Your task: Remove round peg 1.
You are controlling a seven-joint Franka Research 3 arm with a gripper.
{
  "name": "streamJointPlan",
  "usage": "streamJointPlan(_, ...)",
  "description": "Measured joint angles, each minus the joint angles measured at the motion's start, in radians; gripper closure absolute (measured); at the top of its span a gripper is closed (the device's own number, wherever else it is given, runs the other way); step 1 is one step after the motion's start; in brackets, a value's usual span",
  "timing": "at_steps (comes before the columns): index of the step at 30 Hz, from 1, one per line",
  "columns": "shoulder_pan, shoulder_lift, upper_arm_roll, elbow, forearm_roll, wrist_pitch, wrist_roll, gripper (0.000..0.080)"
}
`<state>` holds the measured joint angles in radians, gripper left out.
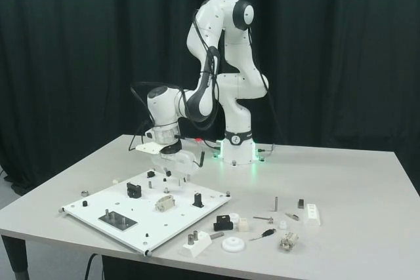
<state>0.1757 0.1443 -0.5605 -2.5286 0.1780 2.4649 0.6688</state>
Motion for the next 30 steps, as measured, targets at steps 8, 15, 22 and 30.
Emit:
streamJointPlan(8,0.002,0.023,0.0,0.0,0.025,0.023,-0.033,0.0003)
streamJointPlan(15,0.005,0.033,0.002,0.0,0.032,0.03,-0.048,0.0003)
streamJointPlan(22,0.011,0.036,0.003,0.0,0.033,0.032,-0.055,0.0003)
streamJointPlan(30,0.019,0.042,0.003,0.0,0.034,0.033,-0.055,0.0003)
